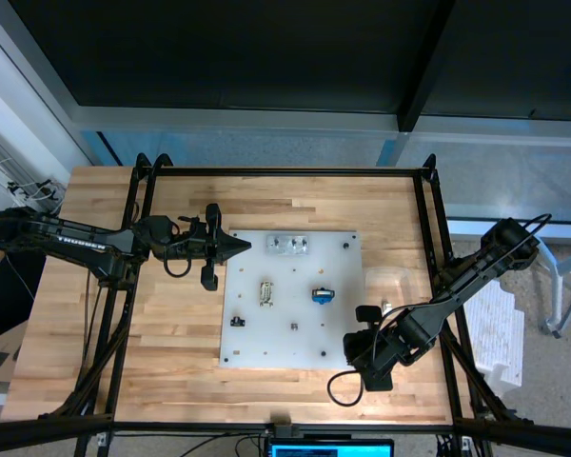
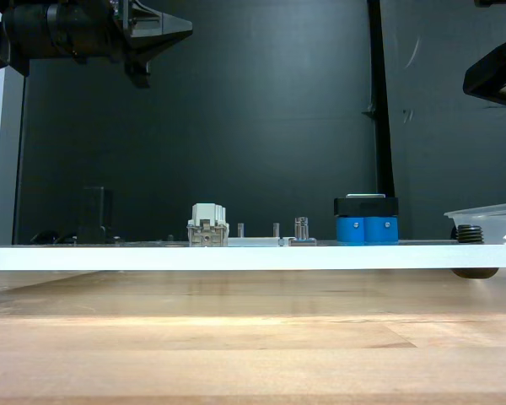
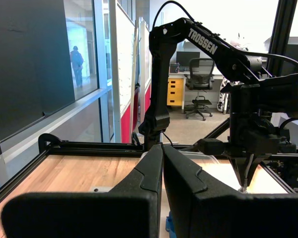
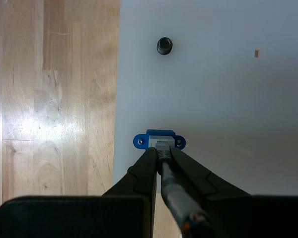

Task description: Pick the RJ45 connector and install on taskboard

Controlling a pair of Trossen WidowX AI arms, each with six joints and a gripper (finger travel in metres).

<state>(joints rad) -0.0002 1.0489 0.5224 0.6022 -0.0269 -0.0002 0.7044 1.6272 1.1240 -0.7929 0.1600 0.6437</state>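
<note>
Arm [image 1: 76,243] on the left side reaches in level, well above the table [image 1: 171,333]. Left gripper [image 1: 240,246] hangs over the far-left edge of the taskboard [image 1: 290,338] and points across it. Its fingers are pressed together with nothing between them.

Mid-board: cream socket [image 1: 265,293], upright, apart from both grippers.

Right gripper [image 4: 162,151] is down over the board's near-right corner. Its fingers [image 4: 144,171] are clamped narrow on the grey cable stub just behind the RJ45 connector [image 4: 163,144]. Connector sits at the fingertips, front end at the mouth of a small blue bracket [image 4: 140,142]. The bracket is screwed to the board just beside the board's edge. Can't tell how far in the connector is. Dark round fitting [image 4: 164,45] lies beyond the bracket, well apart.

Clear tray [image 1: 400,283] sits on the table just off the board's right edge, beside the right arm [image 1: 476,271].
</note>
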